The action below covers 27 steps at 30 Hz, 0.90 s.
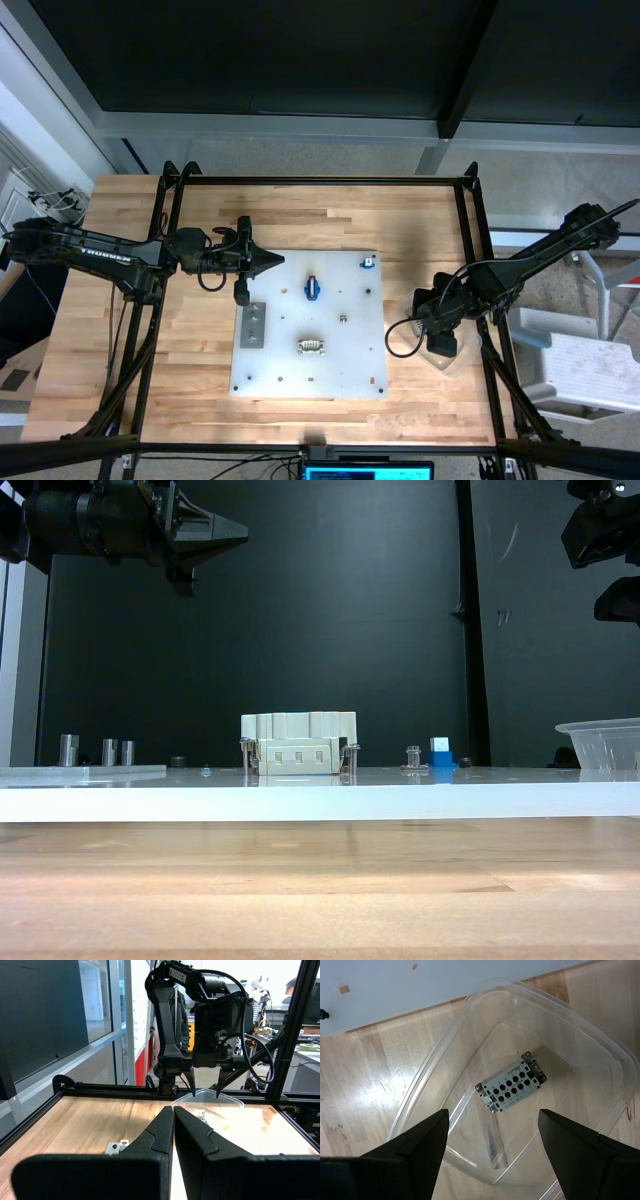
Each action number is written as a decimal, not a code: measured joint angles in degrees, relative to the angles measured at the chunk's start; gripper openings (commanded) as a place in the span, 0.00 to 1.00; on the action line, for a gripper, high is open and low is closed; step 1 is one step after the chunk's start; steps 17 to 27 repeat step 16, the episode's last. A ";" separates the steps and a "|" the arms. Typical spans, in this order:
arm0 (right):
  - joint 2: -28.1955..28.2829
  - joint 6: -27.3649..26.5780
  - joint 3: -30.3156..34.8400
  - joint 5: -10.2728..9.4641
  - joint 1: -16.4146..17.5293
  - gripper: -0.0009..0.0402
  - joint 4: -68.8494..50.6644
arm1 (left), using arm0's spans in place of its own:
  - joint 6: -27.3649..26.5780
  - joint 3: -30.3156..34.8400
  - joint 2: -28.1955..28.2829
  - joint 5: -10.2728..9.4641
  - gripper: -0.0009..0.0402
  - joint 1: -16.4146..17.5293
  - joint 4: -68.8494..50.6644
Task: Remove the HAN10-E connector and place it in the container
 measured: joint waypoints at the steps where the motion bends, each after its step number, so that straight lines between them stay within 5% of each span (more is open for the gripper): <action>1: 0.00 0.00 0.00 0.00 0.00 0.60 0.02 | 0.02 -0.02 0.00 0.00 0.02 0.00 0.00; 27: 0.00 0.44 0.00 0.00 0.00 0.51 0.02 | 0.02 0.00 0.00 0.00 0.02 0.00 0.00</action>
